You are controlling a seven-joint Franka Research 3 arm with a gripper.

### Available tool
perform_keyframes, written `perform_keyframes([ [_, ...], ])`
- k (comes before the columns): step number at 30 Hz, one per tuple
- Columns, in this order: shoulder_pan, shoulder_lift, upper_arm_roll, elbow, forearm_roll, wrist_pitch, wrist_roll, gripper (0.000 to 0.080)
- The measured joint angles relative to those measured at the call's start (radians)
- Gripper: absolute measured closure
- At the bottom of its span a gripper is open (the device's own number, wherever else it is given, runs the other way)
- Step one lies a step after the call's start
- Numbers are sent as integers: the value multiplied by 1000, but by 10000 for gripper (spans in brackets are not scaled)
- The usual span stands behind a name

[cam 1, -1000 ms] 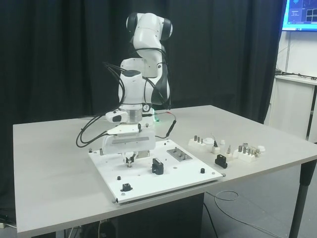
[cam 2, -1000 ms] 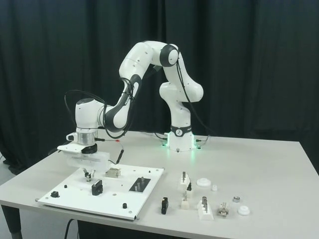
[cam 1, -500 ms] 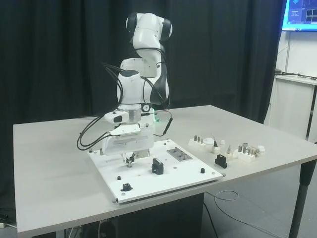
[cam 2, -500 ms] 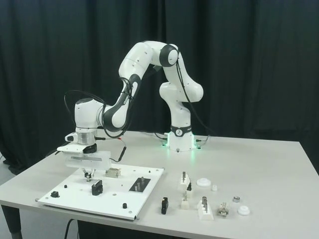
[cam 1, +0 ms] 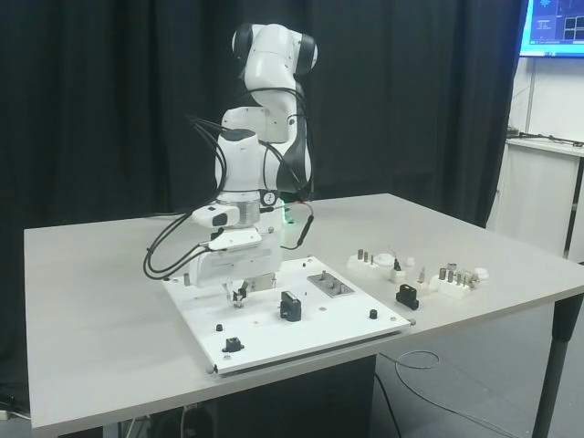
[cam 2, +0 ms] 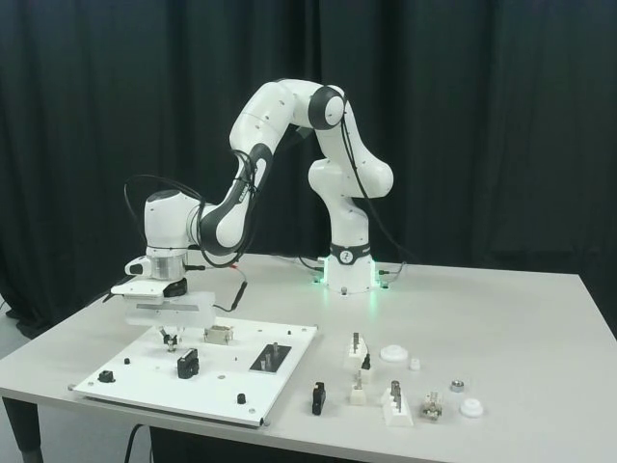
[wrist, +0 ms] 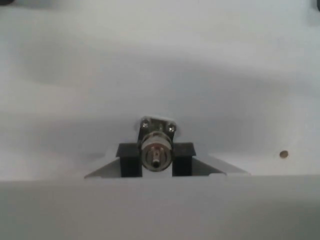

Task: Insert BNC.

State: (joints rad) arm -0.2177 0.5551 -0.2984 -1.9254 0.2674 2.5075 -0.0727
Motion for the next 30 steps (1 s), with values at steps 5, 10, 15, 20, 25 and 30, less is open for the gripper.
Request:
perform_keyframes([
  [5,0,0,0,0,0,0,-31,677],
  [10,0,0,0,0,-1,0,-63,677],
  [15,0,0,-1,1,-2,0,-95,677],
  [20,0,0,-1,1,-2,0,-120,677],
  [25,0,0,-1,1,-2,1,-147,677],
  [30,0,1,-1,1,-2,2,-183,677],
])
